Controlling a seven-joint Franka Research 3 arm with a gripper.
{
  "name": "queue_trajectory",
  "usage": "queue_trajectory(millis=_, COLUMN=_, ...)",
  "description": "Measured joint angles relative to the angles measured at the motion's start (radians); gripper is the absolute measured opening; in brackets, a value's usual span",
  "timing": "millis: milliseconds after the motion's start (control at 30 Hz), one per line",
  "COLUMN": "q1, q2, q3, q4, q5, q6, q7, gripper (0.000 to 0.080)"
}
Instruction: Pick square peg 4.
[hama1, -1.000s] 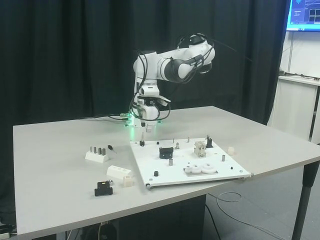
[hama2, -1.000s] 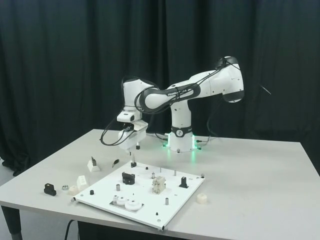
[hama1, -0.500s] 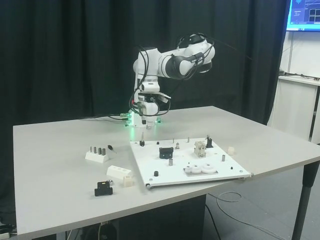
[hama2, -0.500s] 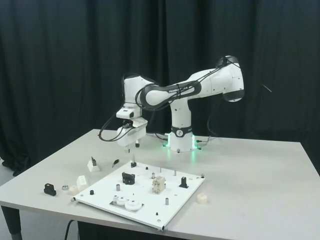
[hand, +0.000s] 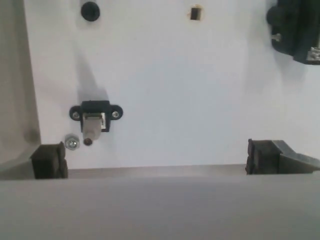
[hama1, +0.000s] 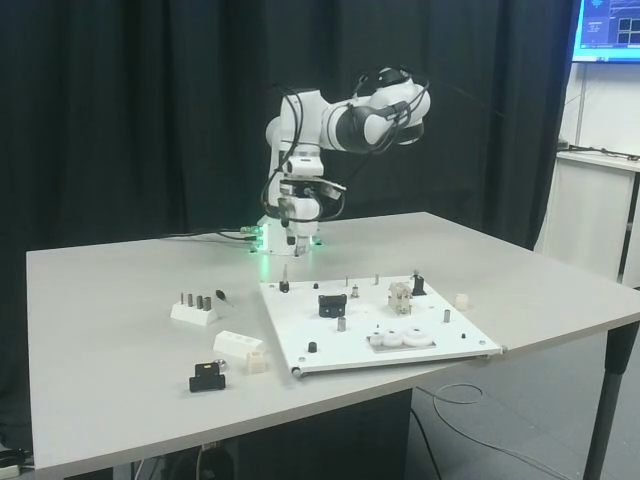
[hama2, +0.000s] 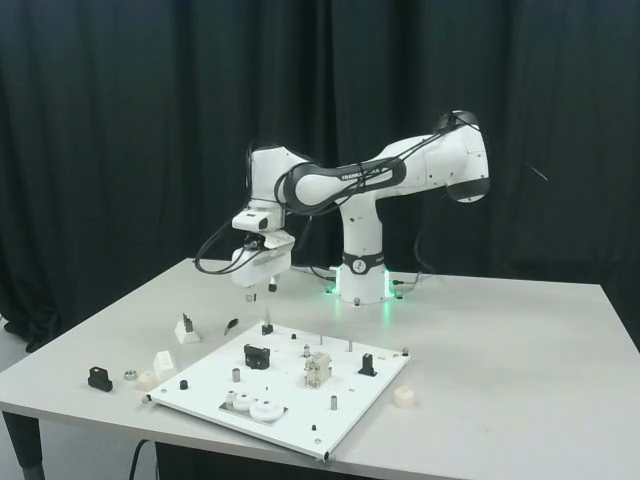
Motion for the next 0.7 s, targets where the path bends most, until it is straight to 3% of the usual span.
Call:
queue_trajectory(millis=267, q1=0.013, q2=-0.001, q3=-0.016, q4=0.009, q5=0.006, q6=0.033, q7=0.053, gripper=0.08)
queue_trajectory(millis=700, q1=0.012, q2=-0.018, q3=-0.02, q4=0.038, q5=0.025, q6=0.177, q7=0.215, gripper=0.08)
